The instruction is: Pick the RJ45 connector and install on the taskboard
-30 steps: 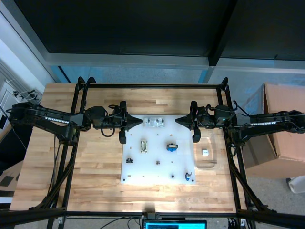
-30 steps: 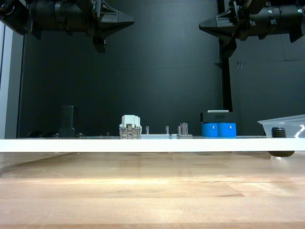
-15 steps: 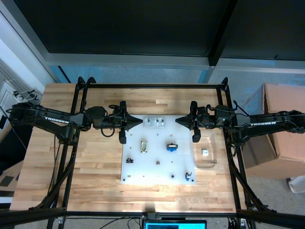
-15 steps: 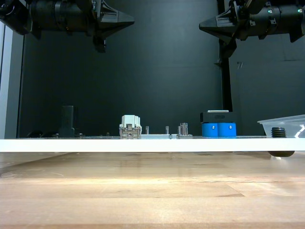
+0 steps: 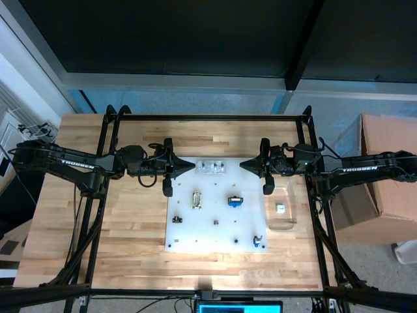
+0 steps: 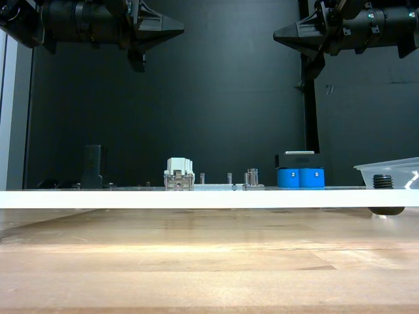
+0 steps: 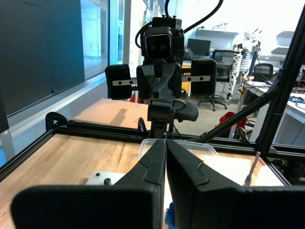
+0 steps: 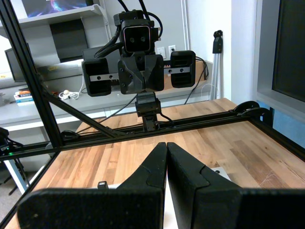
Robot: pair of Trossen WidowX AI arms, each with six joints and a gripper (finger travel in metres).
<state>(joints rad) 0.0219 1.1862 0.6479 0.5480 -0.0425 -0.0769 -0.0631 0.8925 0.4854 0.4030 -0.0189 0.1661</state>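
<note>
Wooden bench [image 5: 130, 228] carrying a white rectangular task board [image 5: 195, 231]. The black left end effector [image 5: 194, 166] and the black right end effector [image 5: 241, 165] hover above the board's far edge, tips facing, each with fingers pressed together on nothing. A white block [image 5: 280, 208] sits in the clear plastic tray [image 5: 287, 225]. Whether the RJ45 connector occupies the small blue jack [image 5: 259, 242] cannot be told.

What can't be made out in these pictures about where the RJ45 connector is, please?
Small blue jack, high view: too small to tell whether the grey-booted clear connector is in it.
White block in the clear plastic tray, high view: too small to show anything on it.
Low view: tray cut off by the right edge.
Left gripper and right gripper, shut above the white board's far edge, hold nothing.
</note>
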